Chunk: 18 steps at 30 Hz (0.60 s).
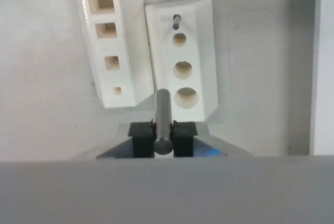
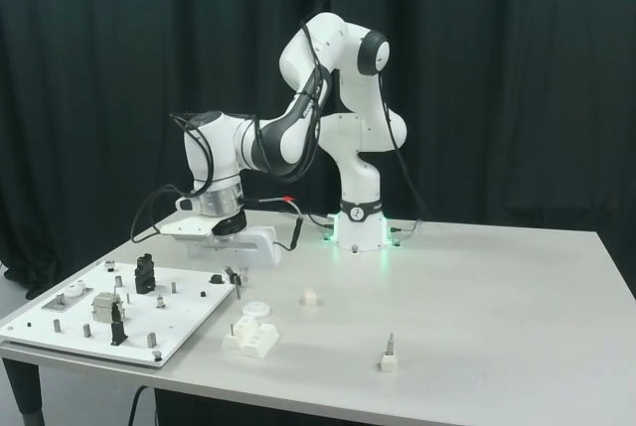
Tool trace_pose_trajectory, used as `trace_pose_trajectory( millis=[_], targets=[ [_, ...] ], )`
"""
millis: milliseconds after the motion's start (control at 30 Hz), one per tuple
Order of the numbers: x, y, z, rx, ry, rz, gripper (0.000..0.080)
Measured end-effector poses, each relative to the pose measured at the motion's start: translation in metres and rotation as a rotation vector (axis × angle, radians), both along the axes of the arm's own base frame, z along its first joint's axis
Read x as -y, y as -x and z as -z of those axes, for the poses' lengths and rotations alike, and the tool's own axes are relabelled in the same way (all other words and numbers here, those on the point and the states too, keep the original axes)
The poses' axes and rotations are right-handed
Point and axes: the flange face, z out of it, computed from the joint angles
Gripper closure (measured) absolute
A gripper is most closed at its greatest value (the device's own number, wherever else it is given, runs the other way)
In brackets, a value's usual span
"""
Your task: Insert round peg 2.
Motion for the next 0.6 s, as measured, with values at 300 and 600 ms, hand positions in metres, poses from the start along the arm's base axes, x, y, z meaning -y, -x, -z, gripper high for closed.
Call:
trace_pose_trajectory(
  millis=[300,600],
  targets=[
    [-0.0029,-0.0003,-0.0017,-0.006,0.009,0.005,0.0728],
    [-0.0065,-0.0013,-0.0019,-0.011,0.022,0.01,0.0728]
  ],
)
